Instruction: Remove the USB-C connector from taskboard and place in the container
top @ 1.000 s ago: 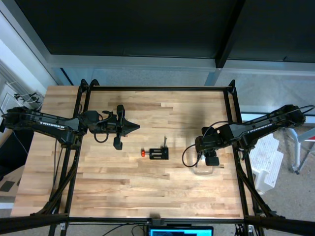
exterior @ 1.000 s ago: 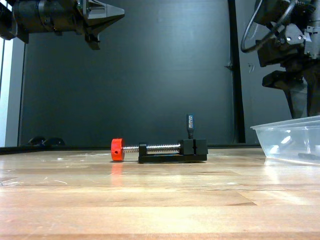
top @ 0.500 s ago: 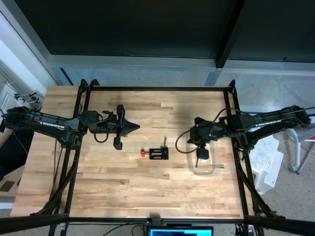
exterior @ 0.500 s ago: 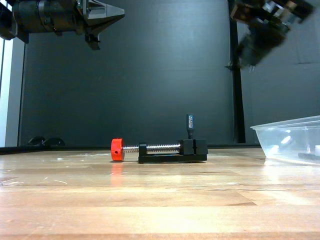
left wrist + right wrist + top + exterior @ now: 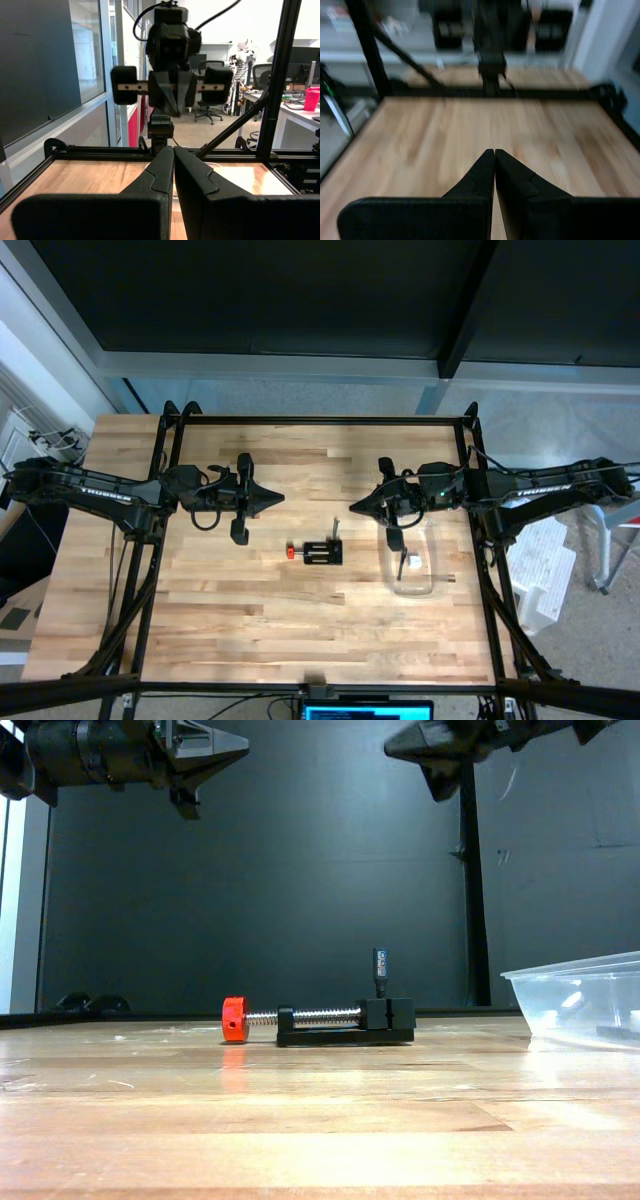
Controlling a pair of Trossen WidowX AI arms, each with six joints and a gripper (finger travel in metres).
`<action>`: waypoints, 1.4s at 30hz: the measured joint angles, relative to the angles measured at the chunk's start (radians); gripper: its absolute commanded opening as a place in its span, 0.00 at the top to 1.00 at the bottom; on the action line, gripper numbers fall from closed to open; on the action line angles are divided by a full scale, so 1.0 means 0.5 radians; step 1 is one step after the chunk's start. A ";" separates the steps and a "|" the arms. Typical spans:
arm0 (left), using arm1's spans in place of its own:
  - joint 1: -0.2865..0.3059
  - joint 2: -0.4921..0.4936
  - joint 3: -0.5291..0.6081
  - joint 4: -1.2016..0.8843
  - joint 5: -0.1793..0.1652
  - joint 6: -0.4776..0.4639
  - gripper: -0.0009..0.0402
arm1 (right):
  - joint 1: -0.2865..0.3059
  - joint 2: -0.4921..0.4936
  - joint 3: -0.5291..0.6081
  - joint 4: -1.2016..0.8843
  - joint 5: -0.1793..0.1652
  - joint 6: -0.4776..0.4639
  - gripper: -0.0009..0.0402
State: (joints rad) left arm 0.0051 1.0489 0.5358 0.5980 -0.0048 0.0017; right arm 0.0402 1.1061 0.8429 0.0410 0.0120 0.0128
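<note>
Risen clear of the tray [image 5: 412,593], the right gripper [image 5: 352,508] now hangs level above the table [image 5: 250,620], aimed at its left edge, fingers pressed together on nothing. The small dark plug [image 5: 614,1032] lies inside the tray near the right edge, and the clamp block [image 5: 322,552] sits mid-table. The left gripper [image 5: 278,499] hovers nearer the left edge, fingers together too.
</note>
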 measured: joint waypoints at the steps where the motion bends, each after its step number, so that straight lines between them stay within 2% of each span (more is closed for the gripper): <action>1: 0.000 0.000 0.000 0.000 0.000 0.001 0.98 | -0.022 0.000 -0.024 0.076 -0.014 0.002 0.98; 9: 0.000 0.000 0.000 0.000 0.000 0.001 0.98 | -0.144 0.000 -0.178 0.530 -0.032 0.008 0.98; 12: 0.000 0.000 0.000 0.000 0.000 0.001 0.98 | -0.151 0.000 -0.246 0.661 -0.029 0.015 0.98; 15: 0.000 0.000 -0.001 0.000 0.000 0.001 0.98 | -0.151 -0.001 -0.302 0.734 -0.066 0.046 0.98; 18: 0.000 0.000 0.000 0.000 0.000 0.001 0.98 | -0.159 -0.002 -0.354 0.800 -0.069 0.071 0.98; 25: 0.000 0.000 0.000 0.000 0.000 0.001 0.98 | -0.174 -0.013 -0.369 0.826 -0.069 0.135 0.98; 42: 0.000 0.000 -0.001 0.000 0.000 0.001 0.98 | -0.185 -0.013 -0.373 0.828 -0.069 0.118 0.98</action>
State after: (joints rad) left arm 0.0051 1.0489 0.5354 0.5980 -0.0048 0.0021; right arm -0.0521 1.0996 0.6563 0.4549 -0.0227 0.0719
